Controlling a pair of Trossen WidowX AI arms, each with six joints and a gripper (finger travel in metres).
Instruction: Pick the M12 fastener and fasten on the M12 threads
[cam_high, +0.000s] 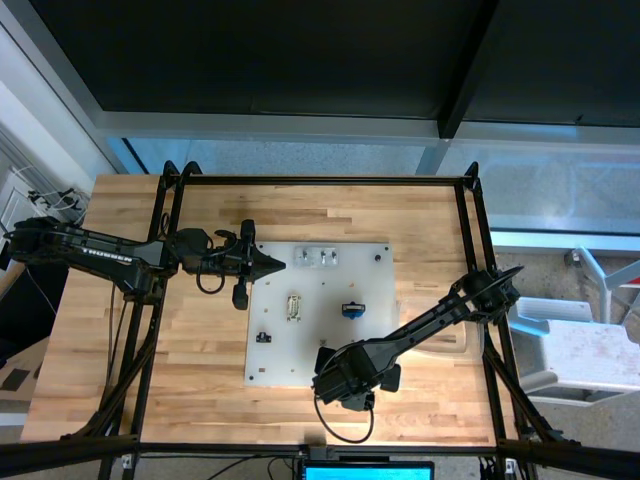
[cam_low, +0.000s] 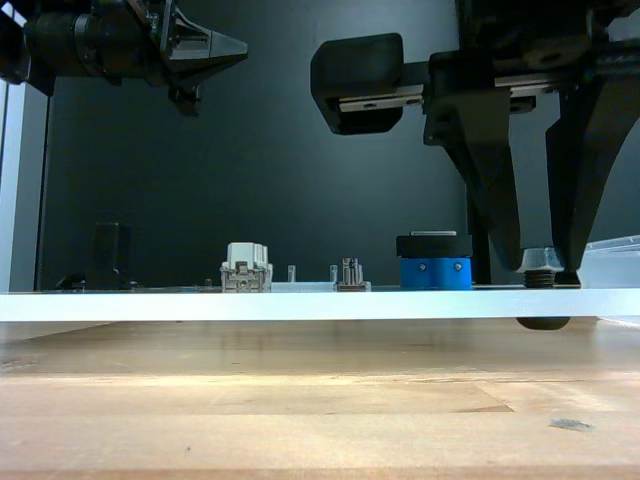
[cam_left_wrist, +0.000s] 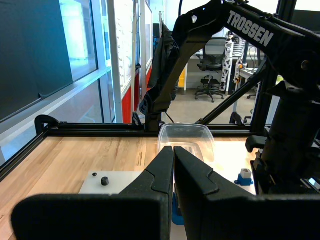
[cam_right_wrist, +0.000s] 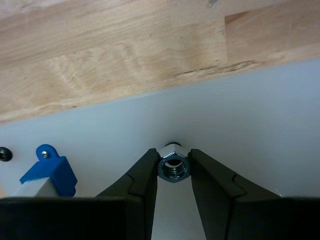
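My right claw (cam_right_wrist: 173, 156) is down at the board's (cam_right_wrist: 240, 115) near right edge, fingers (cam_right_wrist: 142, 175) pointing straight down. They are closed most of the way and pinch the nut (cam_right_wrist: 173, 170) by its flats, one finger on each side, with its hole facing up at my wrist camera. From the low view the fingertips reach almost to the board, and the nut sits between them on top of the stud (cam_low: 541, 277), whose black ribs show just below it. So it is on its stud but not run down. From above, my own arm hides the spot.

A blue block (cam_right_wrist: 50, 170) stands on the board beside the right claw, apart from it.

My left claw (cam_left_wrist: 174, 160) hangs in the air over the board's far left edge, well apart from the nut. Its fingers are pressed together on nothing and point across at the tray (cam_left_wrist: 186, 140) beyond the board's right side.
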